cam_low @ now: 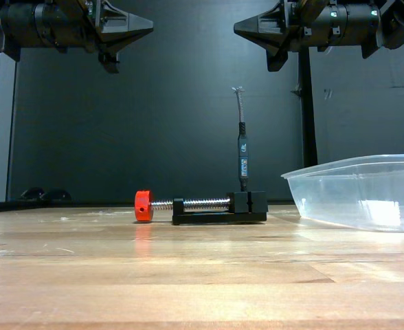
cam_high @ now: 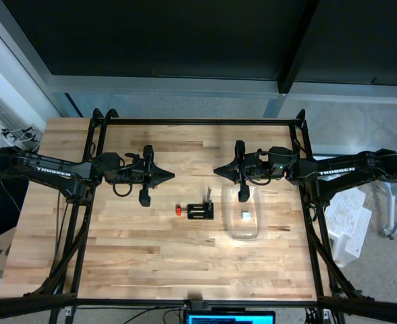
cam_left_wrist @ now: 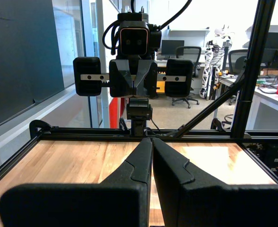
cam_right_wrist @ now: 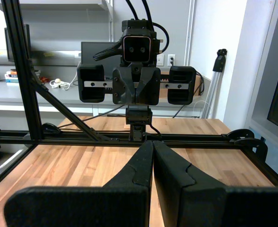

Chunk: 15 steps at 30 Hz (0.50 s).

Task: Remove the USB-C connector from taskboard and place in the container

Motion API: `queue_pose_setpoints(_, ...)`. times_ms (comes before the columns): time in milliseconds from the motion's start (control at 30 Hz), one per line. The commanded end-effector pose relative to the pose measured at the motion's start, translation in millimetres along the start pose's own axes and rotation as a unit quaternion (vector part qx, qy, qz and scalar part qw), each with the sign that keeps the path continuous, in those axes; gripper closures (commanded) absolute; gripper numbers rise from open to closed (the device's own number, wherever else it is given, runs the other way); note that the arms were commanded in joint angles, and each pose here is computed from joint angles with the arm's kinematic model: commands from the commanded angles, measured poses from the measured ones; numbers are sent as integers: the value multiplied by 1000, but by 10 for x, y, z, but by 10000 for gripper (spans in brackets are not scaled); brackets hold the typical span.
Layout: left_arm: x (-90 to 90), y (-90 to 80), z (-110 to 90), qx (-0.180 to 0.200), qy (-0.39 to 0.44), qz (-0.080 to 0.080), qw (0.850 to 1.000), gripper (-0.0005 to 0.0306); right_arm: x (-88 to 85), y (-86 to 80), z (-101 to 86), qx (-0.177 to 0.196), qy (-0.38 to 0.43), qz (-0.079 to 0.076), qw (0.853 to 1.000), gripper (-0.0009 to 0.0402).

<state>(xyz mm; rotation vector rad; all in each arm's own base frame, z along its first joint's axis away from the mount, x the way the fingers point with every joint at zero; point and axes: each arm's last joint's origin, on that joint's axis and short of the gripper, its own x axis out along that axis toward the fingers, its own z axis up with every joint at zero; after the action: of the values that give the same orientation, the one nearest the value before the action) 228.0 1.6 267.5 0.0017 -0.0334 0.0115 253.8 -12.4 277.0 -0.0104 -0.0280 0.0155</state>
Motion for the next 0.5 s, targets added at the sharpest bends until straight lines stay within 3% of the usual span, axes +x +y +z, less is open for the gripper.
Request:
queue_pose_setpoints(33,0,0,1,0,0,0,1000,300,1,2,-1,0,0,1,1000,393)
queue_pose_setpoints(400,0,0,1,0,0,0,1000,300,1,2,-1,1,0,1,1000,393)
queue_pose_setpoints(500,0,0,1,0,0,0,1000,300,1,6,-6,6,6,8,1000,393)
